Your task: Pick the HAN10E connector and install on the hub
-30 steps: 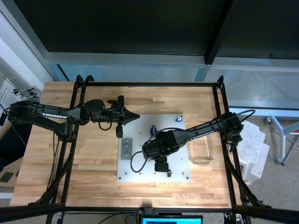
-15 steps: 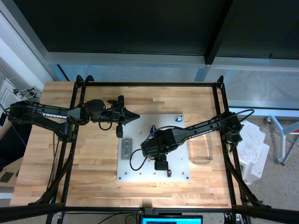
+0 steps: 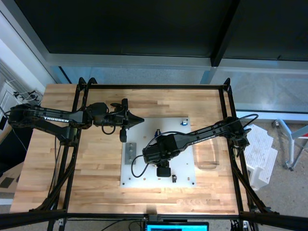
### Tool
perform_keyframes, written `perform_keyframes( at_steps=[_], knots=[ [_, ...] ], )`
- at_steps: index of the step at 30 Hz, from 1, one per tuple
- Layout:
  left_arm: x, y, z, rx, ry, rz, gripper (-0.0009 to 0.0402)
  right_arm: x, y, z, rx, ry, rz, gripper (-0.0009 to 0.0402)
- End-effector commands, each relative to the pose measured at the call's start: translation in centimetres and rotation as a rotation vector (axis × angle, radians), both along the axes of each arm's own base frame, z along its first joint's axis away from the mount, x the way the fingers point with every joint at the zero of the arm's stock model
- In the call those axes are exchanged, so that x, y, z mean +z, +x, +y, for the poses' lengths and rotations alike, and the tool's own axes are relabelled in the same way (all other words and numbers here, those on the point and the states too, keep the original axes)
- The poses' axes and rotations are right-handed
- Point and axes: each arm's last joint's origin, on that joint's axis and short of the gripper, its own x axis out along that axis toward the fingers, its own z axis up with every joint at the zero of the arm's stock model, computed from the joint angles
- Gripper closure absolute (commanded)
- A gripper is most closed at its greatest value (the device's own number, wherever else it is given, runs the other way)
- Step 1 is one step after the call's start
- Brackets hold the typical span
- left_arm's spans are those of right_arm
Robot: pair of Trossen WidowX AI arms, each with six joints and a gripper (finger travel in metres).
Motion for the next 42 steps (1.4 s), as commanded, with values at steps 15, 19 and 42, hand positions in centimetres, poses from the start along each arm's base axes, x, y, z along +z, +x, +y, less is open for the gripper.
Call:
perform_keyframes(
  at_steps=[15,19,42],
  knots=[
    [0.04,0.00,0.00,0.000,0.001,-0.003,0.0393,-0.29,1.01,0.30,0.014,-0.010,0.021,0.0373],
    [0.06,0.00,0.01,0.000,0.001,-0.005,0.0393,-0.29,1.01,0.30,0.014,-0.009,0.020,0.0373],
    [0.04,0.00,0.00,0.000,0.001,-0.003,0.0393,-0.29,0.88,0.76,0.005,0.018,0.027,0.0373]
  ],
)
